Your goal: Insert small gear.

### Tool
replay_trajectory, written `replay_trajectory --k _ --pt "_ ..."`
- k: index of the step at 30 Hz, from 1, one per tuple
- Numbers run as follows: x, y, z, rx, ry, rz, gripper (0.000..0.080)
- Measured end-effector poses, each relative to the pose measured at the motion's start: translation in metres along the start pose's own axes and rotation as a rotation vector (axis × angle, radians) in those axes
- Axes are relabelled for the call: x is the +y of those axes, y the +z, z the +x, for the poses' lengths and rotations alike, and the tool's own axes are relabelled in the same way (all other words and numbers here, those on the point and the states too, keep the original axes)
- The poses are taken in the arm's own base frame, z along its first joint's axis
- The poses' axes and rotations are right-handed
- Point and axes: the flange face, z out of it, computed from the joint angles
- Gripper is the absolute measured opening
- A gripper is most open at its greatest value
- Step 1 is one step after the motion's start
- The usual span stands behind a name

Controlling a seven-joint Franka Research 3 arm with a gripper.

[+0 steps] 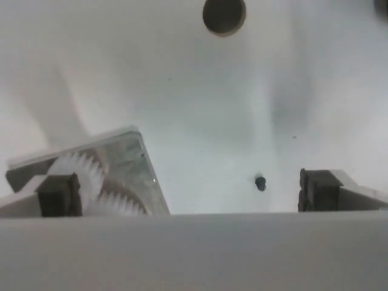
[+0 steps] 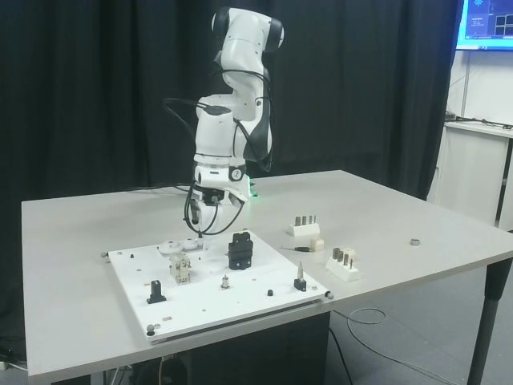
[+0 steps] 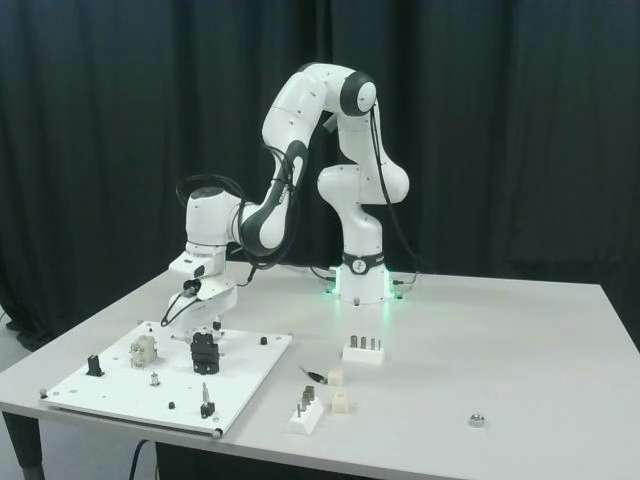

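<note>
Over the far edge of the flat white assembly board (image 2: 240,309), the white arm's two-finger gripper (image 1: 188,193) hangs low with its black-padded fingers (image 1: 59,195) spread wide and nothing between them. From the wrist camera, a shiny grey metal gear plate (image 1: 130,163) lies under one finger, carrying two white toothed plastic gears (image 1: 82,173) meshed side by side. Which of them is the small gear cannot be told with certainty; the lesser-looking one (image 1: 121,205) is partly hidden by the gripper body. Both appear already seated on the plate, so the insertion is judged finished or close to it. If seating needs checking, lower straight down, keep the pads clear of the teeth, and avoid dragging sideways, since a nudge could lift a gear off its shaft. A black screw head (image 1: 260,182) and a round hole (image 1: 224,15) lie apart on the board.
</note>
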Motion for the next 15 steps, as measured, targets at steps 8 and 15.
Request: replay_trajectory --k 8,15 --pt "0.002 -0.005 0.001 0.008 0.002 -0.001 0.0800" --pt "0.002 -0.011 -0.001 0.012 0.007 0.017 0.0800"
